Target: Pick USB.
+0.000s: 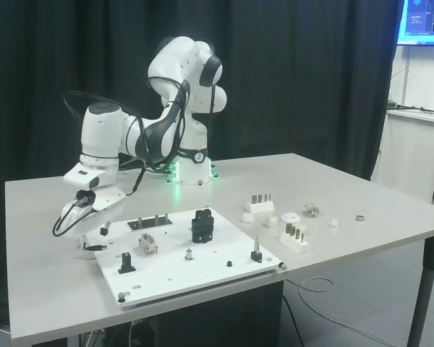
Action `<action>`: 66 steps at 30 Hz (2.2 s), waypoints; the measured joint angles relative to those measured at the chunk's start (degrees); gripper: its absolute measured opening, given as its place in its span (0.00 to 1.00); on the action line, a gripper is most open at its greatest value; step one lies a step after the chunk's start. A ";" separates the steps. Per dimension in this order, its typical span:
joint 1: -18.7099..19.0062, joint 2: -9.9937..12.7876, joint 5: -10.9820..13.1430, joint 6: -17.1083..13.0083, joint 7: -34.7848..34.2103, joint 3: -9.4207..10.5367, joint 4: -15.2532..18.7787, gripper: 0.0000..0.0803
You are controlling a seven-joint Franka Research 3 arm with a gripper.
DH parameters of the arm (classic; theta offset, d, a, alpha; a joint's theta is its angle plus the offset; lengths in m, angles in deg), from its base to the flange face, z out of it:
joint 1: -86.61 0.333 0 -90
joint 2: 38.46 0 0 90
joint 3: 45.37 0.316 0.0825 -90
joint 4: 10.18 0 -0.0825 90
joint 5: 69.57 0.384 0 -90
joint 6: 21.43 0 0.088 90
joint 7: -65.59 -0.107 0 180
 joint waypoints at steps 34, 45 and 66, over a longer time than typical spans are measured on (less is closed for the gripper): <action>1.56 -1.38 0.00 -5.22 0.04 0.07 4.52 1.00; 1.54 -1.03 0.00 -5.76 0.02 0.09 4.52 1.00; 1.53 -0.24 0.32 -7.33 -0.25 0.19 4.48 1.00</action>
